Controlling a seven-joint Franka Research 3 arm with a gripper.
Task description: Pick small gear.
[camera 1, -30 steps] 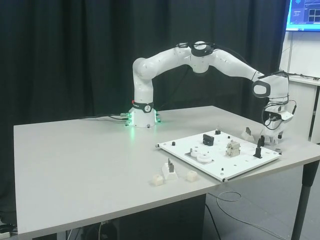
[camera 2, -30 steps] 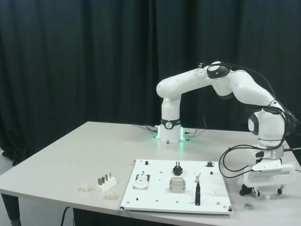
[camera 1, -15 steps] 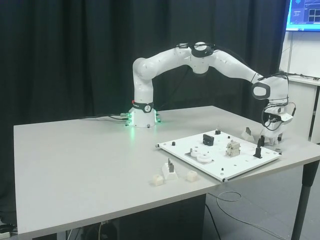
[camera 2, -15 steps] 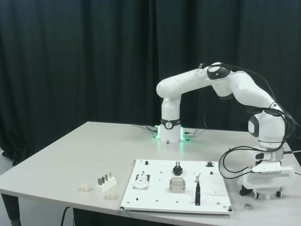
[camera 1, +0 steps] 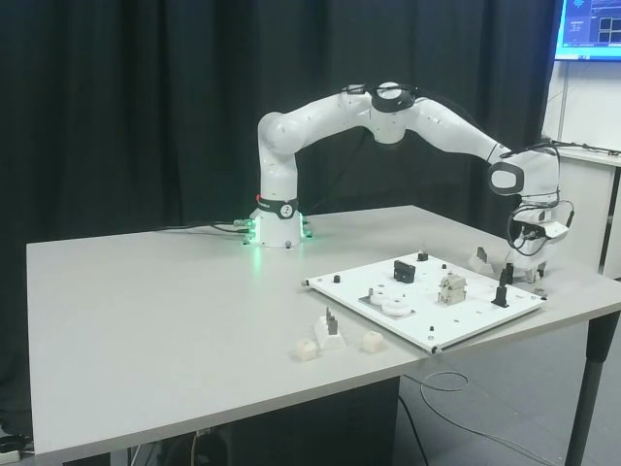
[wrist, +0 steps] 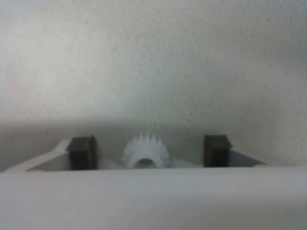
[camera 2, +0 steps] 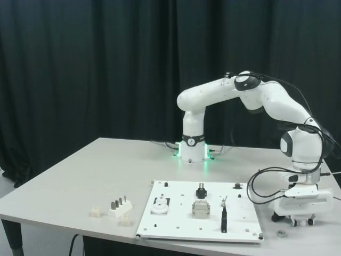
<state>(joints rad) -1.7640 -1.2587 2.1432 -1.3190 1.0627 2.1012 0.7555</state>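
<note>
In the wrist view a small white gear [wrist: 146, 154] lies flat on the grey table, between my two black fingertips [wrist: 81, 152]. My gripper [wrist: 148, 152] is open, with a gap on each side of the gear. Seen from the room, the gripper [camera 1: 529, 275] [camera 2: 294, 219] is down at the table surface, just beyond the right edge of the white assembly board [camera 2: 176, 226]. The gear itself is hidden by the hand in both room views.
The white board [camera 1: 475, 316] carries a large white gear [camera 2: 159, 206], a black peg holder [camera 2: 224, 220] and other small fixtures. A small nut [camera 2: 281, 233] lies near the gripper. White blocks and a pin holder [camera 2: 118, 208] sit left of the board.
The hand has come down a little toward the table and shifted slightly away from the board; the wrist joint above it has turned somewhat.
</note>
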